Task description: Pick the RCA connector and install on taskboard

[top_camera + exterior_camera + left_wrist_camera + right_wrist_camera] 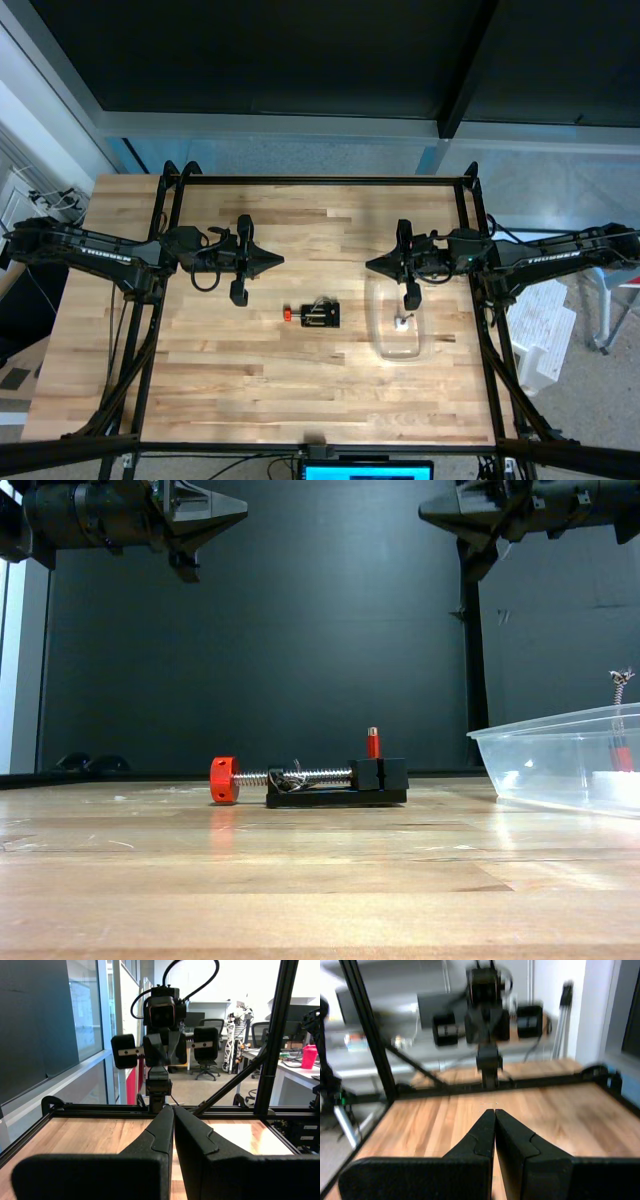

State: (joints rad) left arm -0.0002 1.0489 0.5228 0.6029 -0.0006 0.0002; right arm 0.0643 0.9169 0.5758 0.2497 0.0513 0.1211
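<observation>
The taskboard (318, 315), a small black block with a red-orange tab, lies mid-table; the low view shows it side-on (335, 780) with a threaded rod and a red pin on top. The RCA connector (406, 317), a tiny dark piece, sits in the clear tray (385, 345) beside a small white cube (399, 323). My left gripper (280, 261) hovers shut, up and left of the taskboard. My right gripper (368, 265) hovers shut above the tray's far left corner. Both grippers are empty, with fingertips together in the left wrist view (173, 1108) and the right wrist view (494, 1110).
The clear tray (545, 765) stands right of the taskboard, with a slender piece topped by twisted metal rising above its rim. A black frame (320, 181) runs around the table. Each wrist view shows the opposite arm facing it across the wood.
</observation>
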